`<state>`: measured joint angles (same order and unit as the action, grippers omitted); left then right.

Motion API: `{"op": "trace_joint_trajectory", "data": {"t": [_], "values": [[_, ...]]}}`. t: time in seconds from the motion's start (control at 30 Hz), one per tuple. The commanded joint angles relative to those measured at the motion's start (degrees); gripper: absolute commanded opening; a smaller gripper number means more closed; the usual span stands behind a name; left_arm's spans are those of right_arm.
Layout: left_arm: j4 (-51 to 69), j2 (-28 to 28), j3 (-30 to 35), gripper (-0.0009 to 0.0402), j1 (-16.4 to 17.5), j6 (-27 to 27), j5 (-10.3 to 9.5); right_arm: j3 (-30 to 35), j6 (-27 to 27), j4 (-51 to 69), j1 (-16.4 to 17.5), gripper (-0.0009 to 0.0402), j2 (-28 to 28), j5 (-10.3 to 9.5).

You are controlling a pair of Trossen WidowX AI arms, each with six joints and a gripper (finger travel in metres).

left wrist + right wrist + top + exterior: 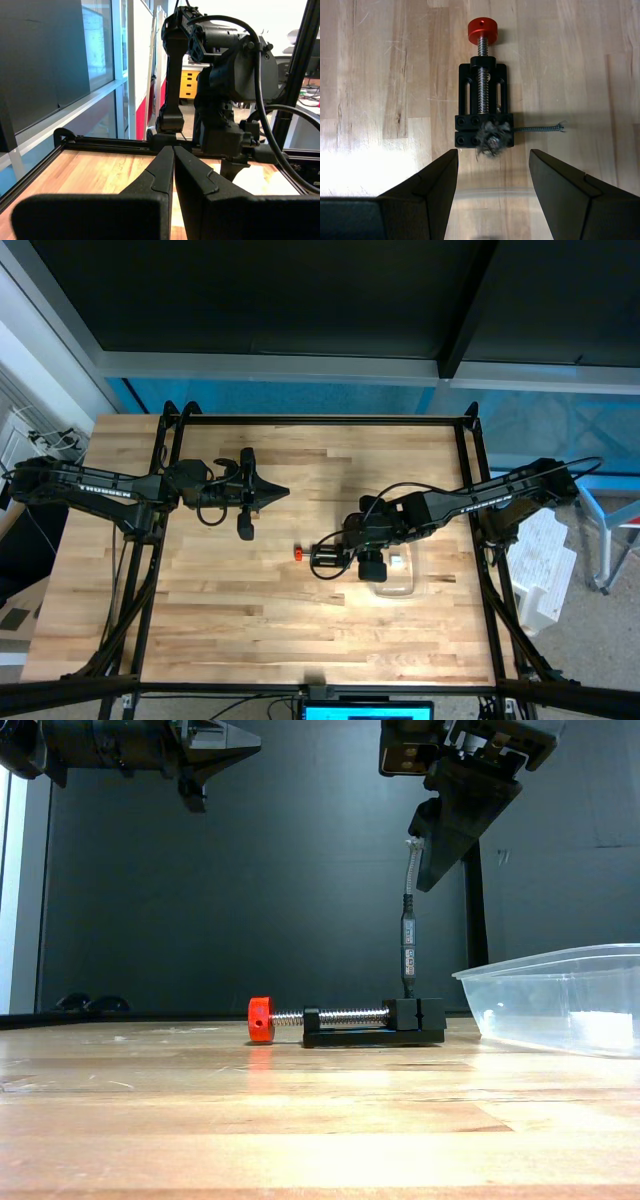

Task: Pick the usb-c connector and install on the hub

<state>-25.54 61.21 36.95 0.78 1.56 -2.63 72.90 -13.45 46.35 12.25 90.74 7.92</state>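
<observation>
Grey-metal usb-c connector (408, 946) is standing upright in the clamp end of the hub (416, 1019) on the table (300, 1120) — looking light, with a stiff shell and a floppy frayed braid, best pinched at the shell — while the right gripper (493, 153) is hanging released above it and the left gripper (173, 149) is sitting clenched, well apart.

White-lettered black left arm (100, 483) and right arm (490, 498) trail looping cables (258, 75); left gripper (285, 491), right gripper (493, 153) bear wedge-shaped fingers (435, 185).

We are seeing a wooden surface (200, 610) carrying the hub (372, 1024) and, just beside it, perhaps touching, a clear tray (540, 990).
</observation>
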Motion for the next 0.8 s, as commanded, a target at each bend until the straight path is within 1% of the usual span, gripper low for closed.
{"op": "trace_joint_trajectory", "data": {"t": [0.03, 0.23, 0.37, 0.53, 0.7, 0.8], "values": [[0.0, 0.0, 0.0, 0.0000, 0.0, 0.0, 0.00, -0.1, 0.0, 0.0, 0.0, 0.0191, -0.5, 0.07], [0.0, 0.0, 0.0, 0.0000, 0.0, 0.0, 0.00, -0.2, 0.5, 0.0, 0.0, 0.0180, -0.9, 0.04], [0.0, 0.0, 0.0, 0.0000, 0.0, 0.0, -0.02, -1.4, 1.0, -0.9, -0.1, 0.0165, -3.1, 0.04], [0.0, 0.0, 0.0, 0.0000, 0.0, 0.0, 0.00, -7.3, 2.5, -5.8, -2.1, 0.0136, -9.8, 0.00], [0.0, 0.0, 0.0, 0.0000, 0.0, 0.0, 0.00, -14.0, 5.7, -18.4, -4.0, 0.0094, -17.1, 0.02], [0.0, 0.0, 0.0, 0.0000, 0.0, 0.0, 0.00, -17.4, 8.0, -25.0, -5.9, 0.0061, -21.1, -0.20]]}}
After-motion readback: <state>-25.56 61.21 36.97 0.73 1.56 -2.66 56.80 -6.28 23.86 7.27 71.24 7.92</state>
